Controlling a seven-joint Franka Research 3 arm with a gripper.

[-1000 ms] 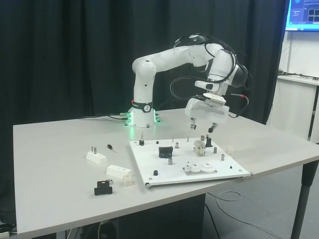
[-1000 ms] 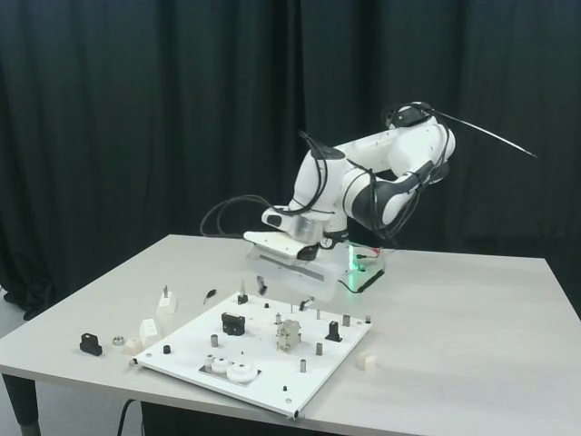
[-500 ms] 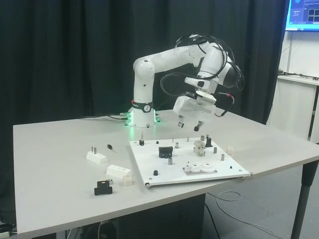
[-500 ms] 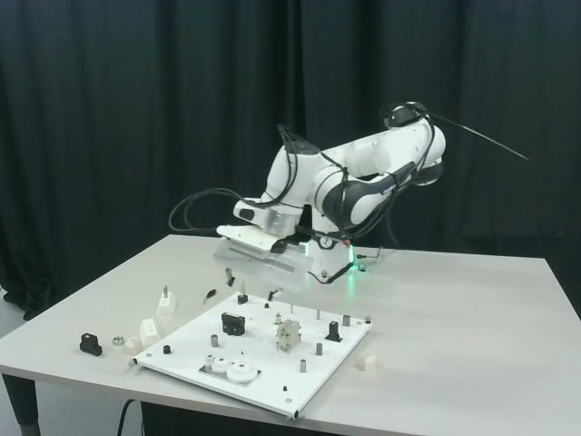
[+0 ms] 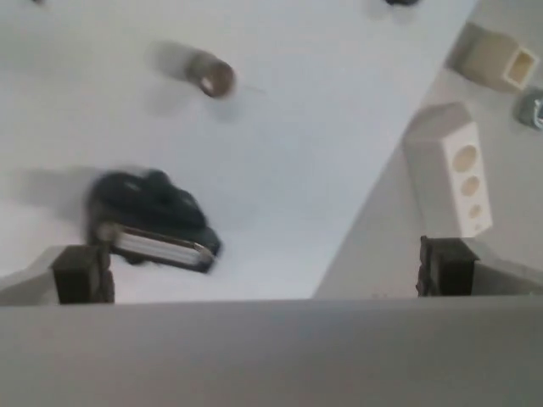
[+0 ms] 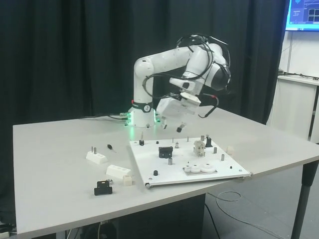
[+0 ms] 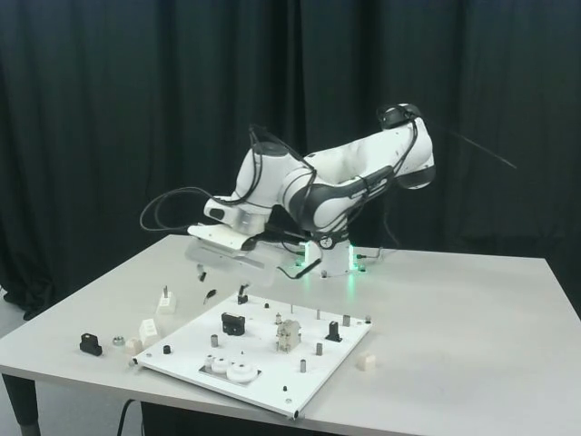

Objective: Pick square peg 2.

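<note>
My gripper (image 6: 171, 127) hangs open and empty above the back left part of the white board (image 6: 149, 160), well clear of it. In the wrist view its black fingertips (image 5: 445, 264) stand wide apart over the board's edge. A small pale hollow square peg (image 5: 496, 58) lies on the grey table just off the board, beside a white block with holes (image 5: 450, 174). From the room, the same peg (image 6: 127, 180) (image 7: 134, 345) sits by the board's front left corner, next to the block (image 6: 118, 172). A second small pale cube (image 6: 230, 149) (image 7: 365, 361) lies right of the board.
The board carries a black connector part (image 5: 153, 216) (image 6: 165, 151), upright pins, a metal fixture (image 6: 199, 147) and white gears (image 6: 200, 168). On the table left of it lie a white block with a pin (image 6: 96, 157), a black clip (image 6: 103, 187) and a small dark tool (image 6: 110, 148).
The arm has swung leftward across the board, from above its right side to above its back left part. The gripper stayed open and empty. Nothing on the table moved.
</note>
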